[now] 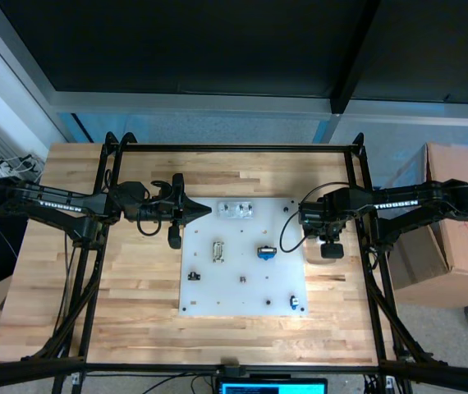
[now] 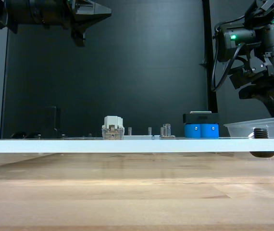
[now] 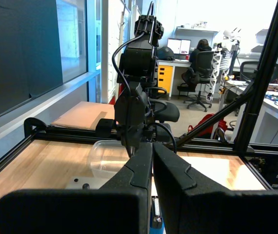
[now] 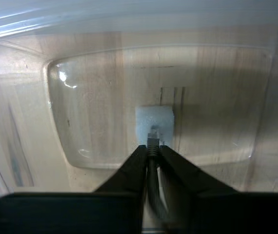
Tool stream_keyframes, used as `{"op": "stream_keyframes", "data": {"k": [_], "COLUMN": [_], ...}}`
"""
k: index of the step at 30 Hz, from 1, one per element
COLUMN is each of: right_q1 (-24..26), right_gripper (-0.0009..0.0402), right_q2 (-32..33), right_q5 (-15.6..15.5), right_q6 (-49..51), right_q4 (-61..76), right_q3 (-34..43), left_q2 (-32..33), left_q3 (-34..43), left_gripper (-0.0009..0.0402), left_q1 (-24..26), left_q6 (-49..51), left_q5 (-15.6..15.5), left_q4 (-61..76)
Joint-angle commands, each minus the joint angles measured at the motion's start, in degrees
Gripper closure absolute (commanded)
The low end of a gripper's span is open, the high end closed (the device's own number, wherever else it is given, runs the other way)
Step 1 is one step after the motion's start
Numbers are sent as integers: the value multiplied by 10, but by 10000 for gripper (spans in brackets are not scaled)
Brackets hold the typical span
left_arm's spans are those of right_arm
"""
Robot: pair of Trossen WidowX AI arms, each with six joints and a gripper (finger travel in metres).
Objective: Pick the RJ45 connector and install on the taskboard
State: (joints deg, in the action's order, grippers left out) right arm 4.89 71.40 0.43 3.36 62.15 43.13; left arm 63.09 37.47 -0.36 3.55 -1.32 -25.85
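Observation:
The RJ45 connector [image 4: 152, 131] is a small plug on a black cable, pinched between the fingertips of my right gripper [image 4: 151, 147], which is shut on it. The plug hangs over a pale square pad [image 4: 154, 120] on the floor of a clear plastic tray [image 4: 80, 112]; whether it touches the pad I cannot tell. In the high view my right gripper [image 1: 331, 246] points down just off the right edge of the white taskboard [image 1: 242, 283]. My left gripper [image 1: 204, 211] hovers high over the board's far left corner, its fingers [image 3: 144, 161] shut on nothing.
A grey-white socket [image 1: 217, 251], a blue block [image 1: 265, 252] and a small blue part [image 1: 295, 304] stand on the board. The low view shows the tray [image 2: 245, 127] at the board's right end. Black frame rails ring the table, and a cardboard box [image 1: 456, 222] sits beyond its right edge.

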Motion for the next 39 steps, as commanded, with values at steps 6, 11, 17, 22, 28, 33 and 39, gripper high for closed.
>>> {"op": "stream_keyframes", "data": {"k": [6, 11, 17, 22, 28, 33, 39], "right_q1": [0, 0, -7, -57, -137, -198, -267], "right_gripper": [393, 393, 394, 393, 393, 393, 393], "right_q2": [-6, -21, -28, -24, 6, 49, 116], "right_q5": [0, 0, -1, -6, -16, -15, -16], "right_q6": [1, 1, -33, -97, -164, -199, -239], "right_q4": [2, 31, 109, 131, 143, 141, 128], "right_q3": [7, 39, 116, 167, 209, 241, 289], "left_q2": [0, 0, 0, 0, 0, 0, 0], "left_q3": [0, 0, 0, 0, 0, 0, 0], "left_gripper": [393, 392, 392, 393, 393, 393, 393], "left_q1": [0, 0, 0, 0, 0, 0, 0], "left_q6": [0, 0, 0, 0, 0, 0, 0], "left_q5": [0, 0, 0, 0, 0, 0, 0], "left_q4": [0, 0, 0, 0, 0, 0, 0]}}
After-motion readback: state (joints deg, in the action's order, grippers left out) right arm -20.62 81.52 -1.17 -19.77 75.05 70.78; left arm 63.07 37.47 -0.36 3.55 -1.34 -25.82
